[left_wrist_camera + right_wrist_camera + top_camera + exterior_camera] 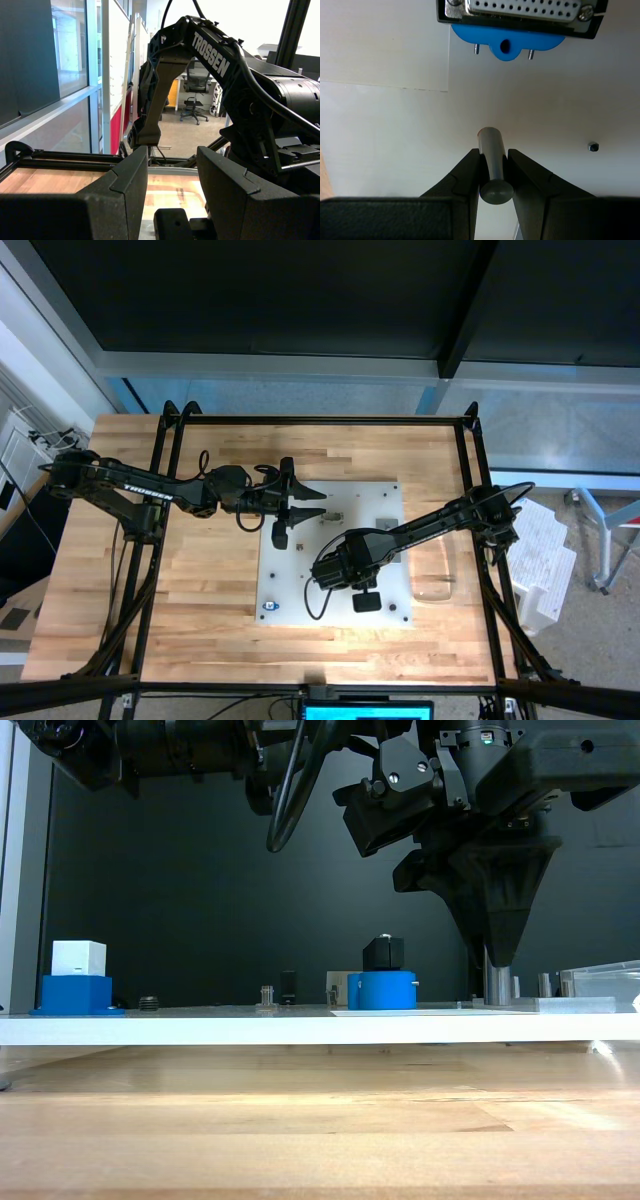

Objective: Pick the 16mm cylinder and install on the taskboard

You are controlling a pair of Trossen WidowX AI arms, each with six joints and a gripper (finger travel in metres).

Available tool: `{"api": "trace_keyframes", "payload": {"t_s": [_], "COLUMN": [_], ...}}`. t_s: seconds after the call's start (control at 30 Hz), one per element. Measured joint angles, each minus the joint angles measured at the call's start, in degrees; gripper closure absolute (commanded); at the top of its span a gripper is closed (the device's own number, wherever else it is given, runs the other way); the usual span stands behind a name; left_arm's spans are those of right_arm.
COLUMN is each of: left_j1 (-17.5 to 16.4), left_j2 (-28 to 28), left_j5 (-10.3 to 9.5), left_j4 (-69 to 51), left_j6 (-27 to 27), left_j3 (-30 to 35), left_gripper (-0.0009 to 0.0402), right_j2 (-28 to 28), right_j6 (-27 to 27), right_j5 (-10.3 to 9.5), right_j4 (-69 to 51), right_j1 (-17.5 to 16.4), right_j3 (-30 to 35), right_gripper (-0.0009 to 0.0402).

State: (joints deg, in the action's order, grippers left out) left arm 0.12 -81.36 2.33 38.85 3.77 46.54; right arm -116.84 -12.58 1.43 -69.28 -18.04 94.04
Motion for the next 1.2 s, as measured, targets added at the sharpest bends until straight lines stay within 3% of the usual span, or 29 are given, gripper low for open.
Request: {"api": "trace_keyframes", "payload": {"t_s": [1.03, 1.2], "left_j1": [0.0, 0.0], "left_j2": [0.0, 0.0], "left_j5": [0.0, 0.0], "left_j4": [0.0, -0.02], "left_j6": [0.02, 0.02], "left_j3": [0.0, 0.0], "left_gripper": [0.0262, 0.0262], "right_j2": [0.0, 0.0], "right_j6": [1.09, 1.09], "right_j5": [0.04, 0.04], "right_j4": [5.46, 5.55], "right_j1": [-0.15, -0.15], "right_j3": [-3.67, -3.67], "right_gripper": [0.0393, 0.0359]}}
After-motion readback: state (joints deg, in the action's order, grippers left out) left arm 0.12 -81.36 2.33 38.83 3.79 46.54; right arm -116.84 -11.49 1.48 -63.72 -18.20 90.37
